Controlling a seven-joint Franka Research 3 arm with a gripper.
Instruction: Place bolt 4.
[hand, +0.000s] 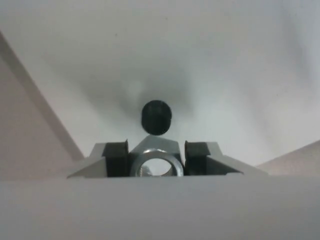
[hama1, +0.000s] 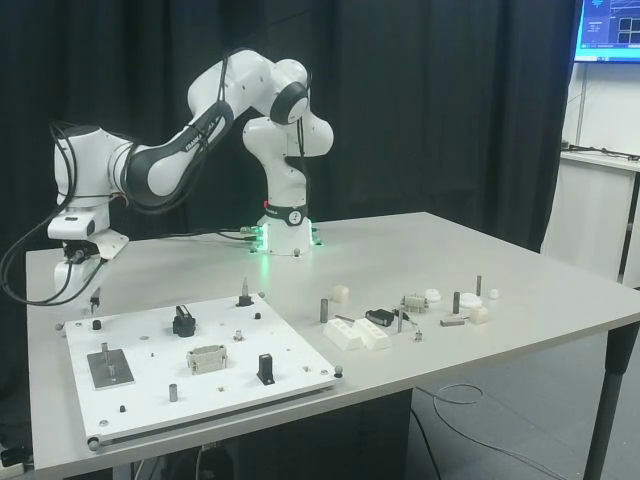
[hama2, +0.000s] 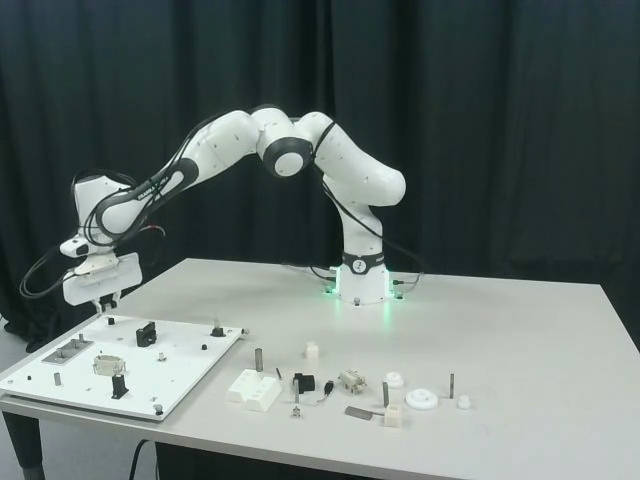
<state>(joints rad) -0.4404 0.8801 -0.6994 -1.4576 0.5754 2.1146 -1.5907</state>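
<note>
- Arm (hama1: 200, 130): white, bolted near the table's (hama1: 520, 270) far edge, reaching out over the white board's (hama1: 290, 350) far corner.
- Gripper (hand: 156, 152): hangs just above that corner; the black pads (hand: 116, 157) stand a little apart with a metal nut-like ring (hand: 158, 167) between them. Whether they press on it cannot be told.
- Bolt 4 (hand: 156, 117): black round head directly under the fingertips in the wrist view; in the first room view a small black bolt (hama1: 96, 325) stands at the board's far corner below the gripper (hama1: 93, 296). Contact with the fingers cannot be told.
- Board contents: black holder (hama1: 183, 322), upright peg (hama1: 242, 297), grey plate with a post (hama1: 108, 367), pale connector (hama1: 203, 358), black block (hama1: 266, 368).
- Loose parts (hama1: 410, 315): white blocks, pins and gears on the table beside the board's edge, well apart from the gripper.
</note>
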